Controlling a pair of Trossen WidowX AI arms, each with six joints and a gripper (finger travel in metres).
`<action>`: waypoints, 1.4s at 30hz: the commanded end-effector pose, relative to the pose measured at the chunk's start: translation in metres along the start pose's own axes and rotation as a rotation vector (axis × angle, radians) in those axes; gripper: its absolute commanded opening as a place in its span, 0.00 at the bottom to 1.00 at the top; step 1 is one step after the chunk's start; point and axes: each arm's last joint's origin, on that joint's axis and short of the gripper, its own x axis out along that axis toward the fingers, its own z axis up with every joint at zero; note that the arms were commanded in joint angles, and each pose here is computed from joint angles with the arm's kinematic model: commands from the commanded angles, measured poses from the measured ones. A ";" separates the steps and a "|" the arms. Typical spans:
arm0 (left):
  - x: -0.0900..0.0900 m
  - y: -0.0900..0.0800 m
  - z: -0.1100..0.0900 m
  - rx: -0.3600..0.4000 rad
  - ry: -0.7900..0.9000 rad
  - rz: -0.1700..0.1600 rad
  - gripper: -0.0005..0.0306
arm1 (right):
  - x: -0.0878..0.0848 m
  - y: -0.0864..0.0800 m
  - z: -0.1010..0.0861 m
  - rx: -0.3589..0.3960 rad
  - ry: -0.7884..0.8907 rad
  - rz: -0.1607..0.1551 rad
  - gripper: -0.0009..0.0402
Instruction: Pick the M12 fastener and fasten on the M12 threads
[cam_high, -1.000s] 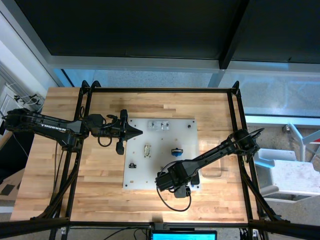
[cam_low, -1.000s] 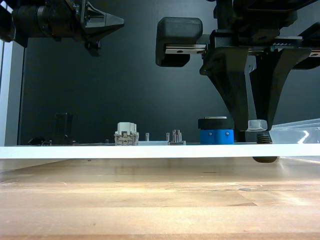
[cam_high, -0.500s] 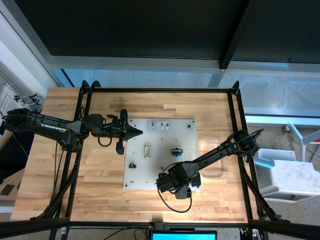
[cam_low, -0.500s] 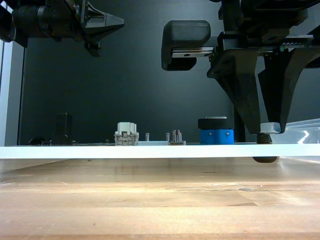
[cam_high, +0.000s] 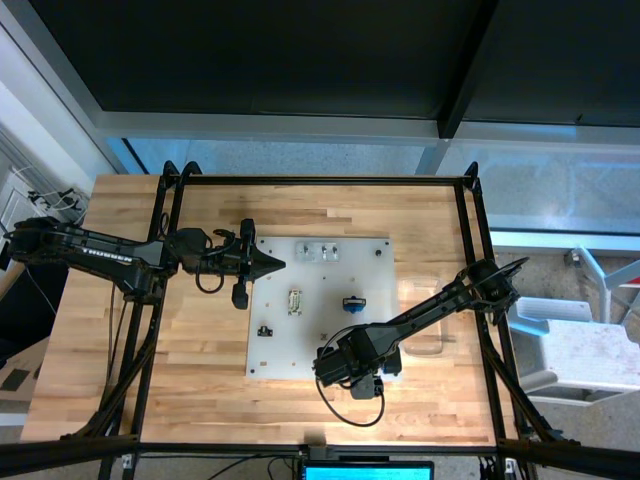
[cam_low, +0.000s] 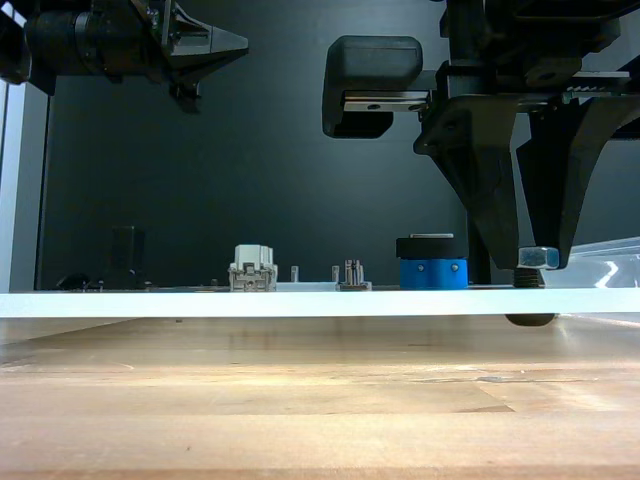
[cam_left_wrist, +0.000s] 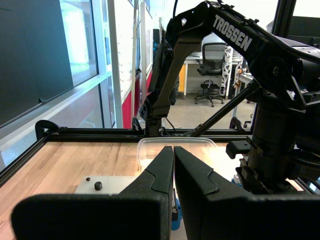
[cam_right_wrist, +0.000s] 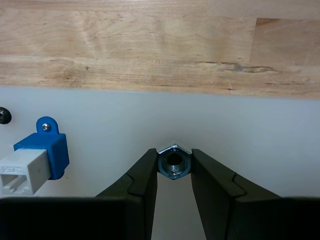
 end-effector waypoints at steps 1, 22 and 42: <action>0.000 0.000 0.000 0.000 0.000 0.000 0.02 | 0.001 0.000 -0.001 0.004 0.011 -0.001 0.09; 0.000 0.000 0.000 0.000 0.000 0.000 0.02 | 0.004 0.000 -0.002 0.130 0.008 -0.007 0.09; 0.000 0.000 0.000 0.000 0.000 0.000 0.02 | 0.004 -0.001 -0.004 0.816 0.006 -0.009 0.09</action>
